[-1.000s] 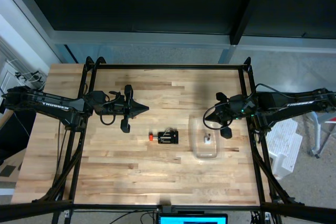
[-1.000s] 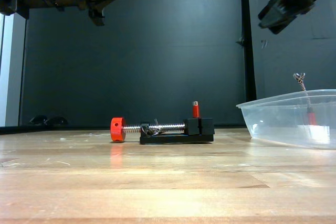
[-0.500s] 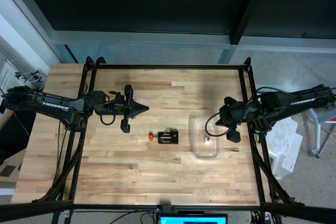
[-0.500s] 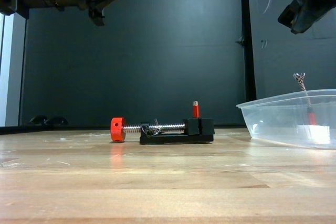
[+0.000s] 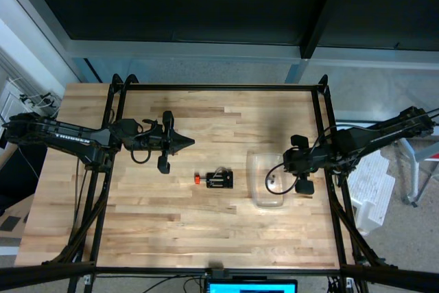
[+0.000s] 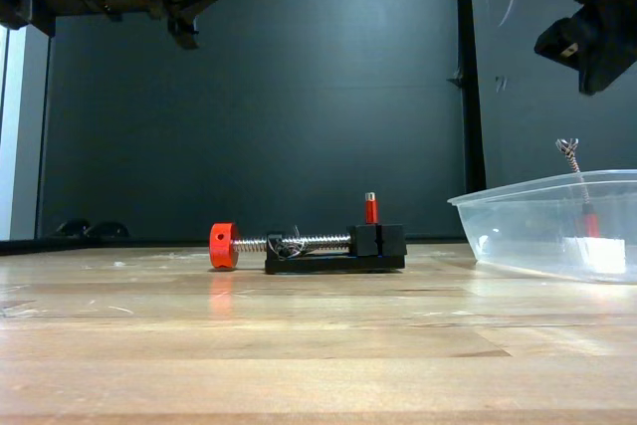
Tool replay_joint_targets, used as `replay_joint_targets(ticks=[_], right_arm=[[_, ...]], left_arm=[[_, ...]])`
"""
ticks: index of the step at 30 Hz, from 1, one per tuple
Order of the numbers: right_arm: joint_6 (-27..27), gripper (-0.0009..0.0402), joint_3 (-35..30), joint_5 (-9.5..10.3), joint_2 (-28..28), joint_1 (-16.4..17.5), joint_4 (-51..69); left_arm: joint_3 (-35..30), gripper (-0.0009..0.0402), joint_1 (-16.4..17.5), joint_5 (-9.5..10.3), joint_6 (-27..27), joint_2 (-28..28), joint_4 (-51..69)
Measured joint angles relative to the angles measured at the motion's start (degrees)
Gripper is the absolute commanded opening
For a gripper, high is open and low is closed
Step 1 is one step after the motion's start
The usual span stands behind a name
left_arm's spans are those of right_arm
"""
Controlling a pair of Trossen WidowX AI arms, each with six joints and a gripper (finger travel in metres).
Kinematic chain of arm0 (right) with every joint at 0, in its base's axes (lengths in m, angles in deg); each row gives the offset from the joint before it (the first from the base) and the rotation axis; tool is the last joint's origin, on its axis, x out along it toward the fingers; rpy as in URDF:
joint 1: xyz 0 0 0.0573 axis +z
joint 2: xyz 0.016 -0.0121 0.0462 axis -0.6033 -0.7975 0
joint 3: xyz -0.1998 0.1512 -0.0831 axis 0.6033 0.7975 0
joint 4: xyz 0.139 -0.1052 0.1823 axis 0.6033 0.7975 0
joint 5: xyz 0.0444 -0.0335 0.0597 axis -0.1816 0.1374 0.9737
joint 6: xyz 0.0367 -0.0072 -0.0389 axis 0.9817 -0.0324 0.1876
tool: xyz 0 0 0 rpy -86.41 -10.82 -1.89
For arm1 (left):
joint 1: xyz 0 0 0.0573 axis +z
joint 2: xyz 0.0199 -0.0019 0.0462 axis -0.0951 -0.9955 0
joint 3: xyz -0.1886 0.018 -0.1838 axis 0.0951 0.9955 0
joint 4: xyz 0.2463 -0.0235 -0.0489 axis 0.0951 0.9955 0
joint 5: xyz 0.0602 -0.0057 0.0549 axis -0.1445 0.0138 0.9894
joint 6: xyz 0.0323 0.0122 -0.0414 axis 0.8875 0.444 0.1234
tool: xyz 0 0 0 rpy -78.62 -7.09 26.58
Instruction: Pick the RCA connector and install on taskboard
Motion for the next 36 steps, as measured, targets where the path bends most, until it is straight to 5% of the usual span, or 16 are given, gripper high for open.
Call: replay_joint_targets(ticks=[9,36], right_arm=[[2.0,0.0153,1.7,-1.64,-3.2,0.6,-2.1],[2.9,0.0170,8.7,-2.99,-12.2,3.0,-14.5]], left_arm=[[0.0,0.0000,0.0,0.00,0.0,0.0,0.0],[0.0,0.0000,0.0,0.02,0.0,0.0,0.0]])
